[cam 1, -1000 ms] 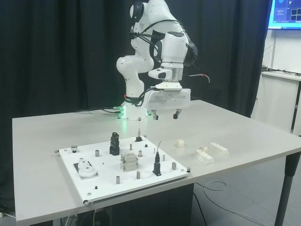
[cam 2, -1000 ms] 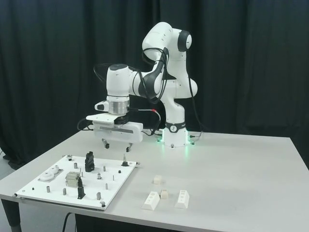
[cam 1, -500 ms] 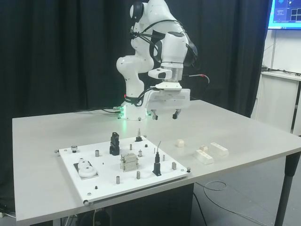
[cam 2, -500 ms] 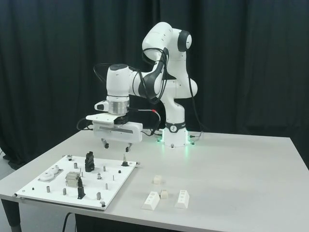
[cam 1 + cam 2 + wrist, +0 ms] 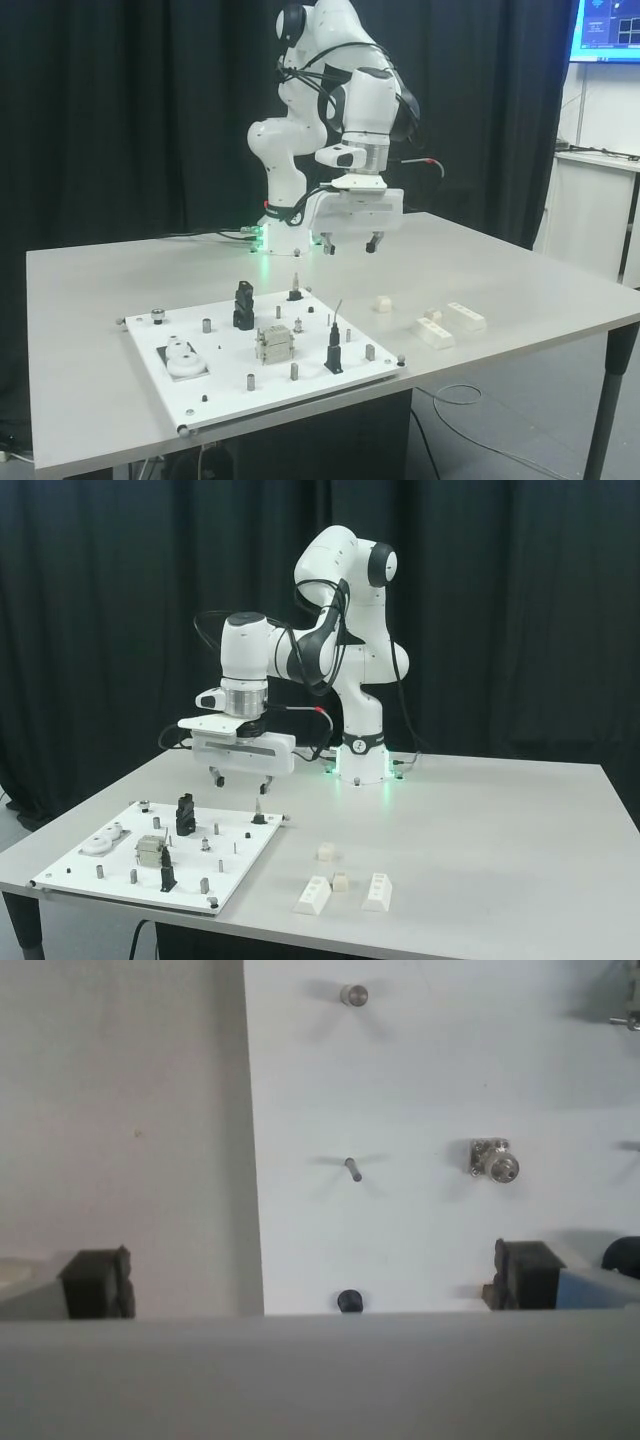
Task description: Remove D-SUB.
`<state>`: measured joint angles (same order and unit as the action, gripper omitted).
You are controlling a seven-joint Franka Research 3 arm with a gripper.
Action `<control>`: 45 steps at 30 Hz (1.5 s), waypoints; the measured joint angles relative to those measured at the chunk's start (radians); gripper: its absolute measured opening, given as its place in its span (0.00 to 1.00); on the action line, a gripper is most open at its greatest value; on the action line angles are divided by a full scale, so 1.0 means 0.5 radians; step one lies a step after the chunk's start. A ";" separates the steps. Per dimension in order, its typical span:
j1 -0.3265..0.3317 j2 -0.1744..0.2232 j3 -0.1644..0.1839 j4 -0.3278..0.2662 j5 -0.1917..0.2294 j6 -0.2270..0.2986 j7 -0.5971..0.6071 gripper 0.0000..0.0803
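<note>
The D-SUB (image 5: pixel 274 343) is a grey metal block standing near the middle of the white board (image 5: pixel 310 385); the second room view shows the D-SUB (image 5: pixel 150 849) toward the board's near left part (image 5: pixel 60 872). My gripper (image 5: pixel 351 245) hangs open and empty well above the board's far edge, behind the D-SUB. Across the room it shows as the gripper (image 5: pixel 240 779) above the board's back corner. In the wrist view the gripper (image 5: pixel 311 1278) straddles the board's edge (image 5: pixel 420 1080), and the D-SUB is out of sight there.
On the board stand a black connector (image 5: pixel 242 305), a black upright part (image 5: pixel 333 355), white gears (image 5: pixel 182 357) and several small pegs. A thin pin (image 5: pixel 353 1168) and a metal fitting (image 5: pixel 494 1157) lie below the wrist. White blocks (image 5: pixel 434 331) (image 5: pixel 466 316) (image 5: pixel 383 302) sit right of the board.
The gripper has drifted very slightly toward the board and stays open. Nothing on the board has moved.
</note>
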<state>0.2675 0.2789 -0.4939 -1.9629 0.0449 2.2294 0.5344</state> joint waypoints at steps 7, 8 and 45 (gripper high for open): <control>-0.001 0.002 0.000 -0.002 -0.032 0.000 0.000 1.00; -0.003 0.002 0.000 -0.003 -0.042 0.000 0.000 1.00; -0.376 -0.015 -0.053 -0.264 -0.193 0.158 -0.425 1.00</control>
<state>0.0793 0.2715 -0.5203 -2.0951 -0.0518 2.3086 0.3219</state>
